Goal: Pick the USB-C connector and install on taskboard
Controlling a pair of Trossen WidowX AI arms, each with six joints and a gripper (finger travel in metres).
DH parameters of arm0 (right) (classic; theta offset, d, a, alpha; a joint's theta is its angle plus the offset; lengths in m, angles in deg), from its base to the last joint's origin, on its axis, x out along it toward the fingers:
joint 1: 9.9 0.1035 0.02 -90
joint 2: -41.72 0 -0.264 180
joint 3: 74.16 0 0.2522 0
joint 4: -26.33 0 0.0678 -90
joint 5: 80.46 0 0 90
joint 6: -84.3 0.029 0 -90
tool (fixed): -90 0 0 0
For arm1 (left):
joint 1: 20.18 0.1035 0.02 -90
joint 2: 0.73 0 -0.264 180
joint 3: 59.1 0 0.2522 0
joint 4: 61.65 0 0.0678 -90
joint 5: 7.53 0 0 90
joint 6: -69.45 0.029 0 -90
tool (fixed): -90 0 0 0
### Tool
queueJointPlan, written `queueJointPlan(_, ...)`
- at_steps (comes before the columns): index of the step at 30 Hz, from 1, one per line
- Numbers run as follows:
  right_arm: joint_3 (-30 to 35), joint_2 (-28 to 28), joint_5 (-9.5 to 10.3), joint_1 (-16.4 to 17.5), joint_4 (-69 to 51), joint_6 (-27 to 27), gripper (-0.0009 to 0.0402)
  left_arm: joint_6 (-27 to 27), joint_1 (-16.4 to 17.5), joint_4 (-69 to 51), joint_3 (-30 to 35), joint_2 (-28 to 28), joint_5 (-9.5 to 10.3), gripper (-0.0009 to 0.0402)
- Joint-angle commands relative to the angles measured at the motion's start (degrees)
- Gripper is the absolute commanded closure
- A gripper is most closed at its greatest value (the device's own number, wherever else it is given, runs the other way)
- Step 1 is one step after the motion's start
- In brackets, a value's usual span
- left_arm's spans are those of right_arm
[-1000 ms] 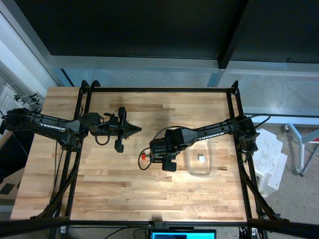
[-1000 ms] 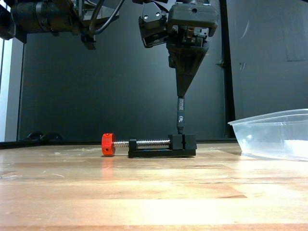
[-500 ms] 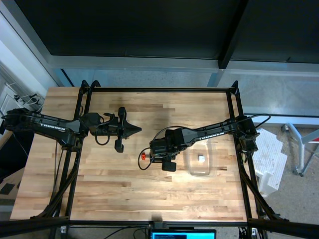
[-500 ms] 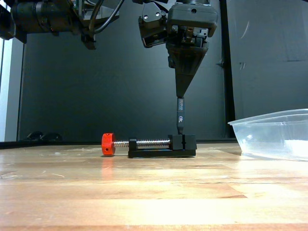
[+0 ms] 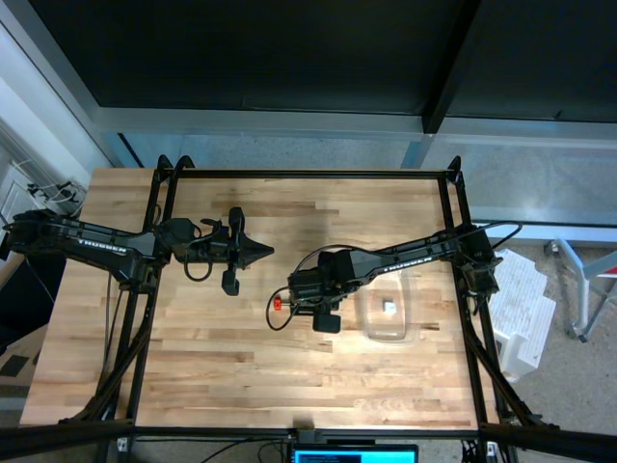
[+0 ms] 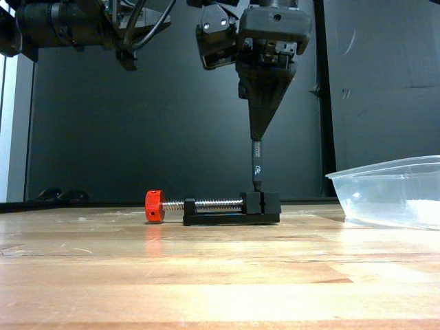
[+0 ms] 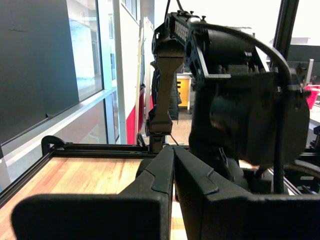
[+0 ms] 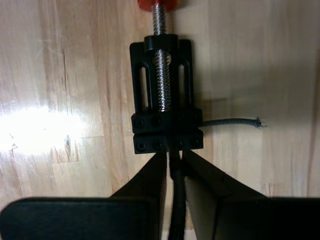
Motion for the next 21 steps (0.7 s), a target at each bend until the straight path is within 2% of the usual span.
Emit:
queueJointPlan(1, 1.0, -0.4, -0.24, 0.0, 0.2, -0.3, 0.0296, 0.0, 0.0, 0.0, 0.0, 0.0, 0.00, 0.0393)
queueJointPlan(12, 1.7, -3.8, -0.22, 0.1, -2.2, -1.3, 0.0194, 0.0, 0.0, 0.0, 0.0, 0.0, 0.00, 0.0393)
queueJointPlan(21, 1.7, -8.3, -0.22, 0.1, -6.6, -2.7, 0.0178, 0.0, 0.0, 0.0, 0.0, 0.0, 0.00, 0.0393)
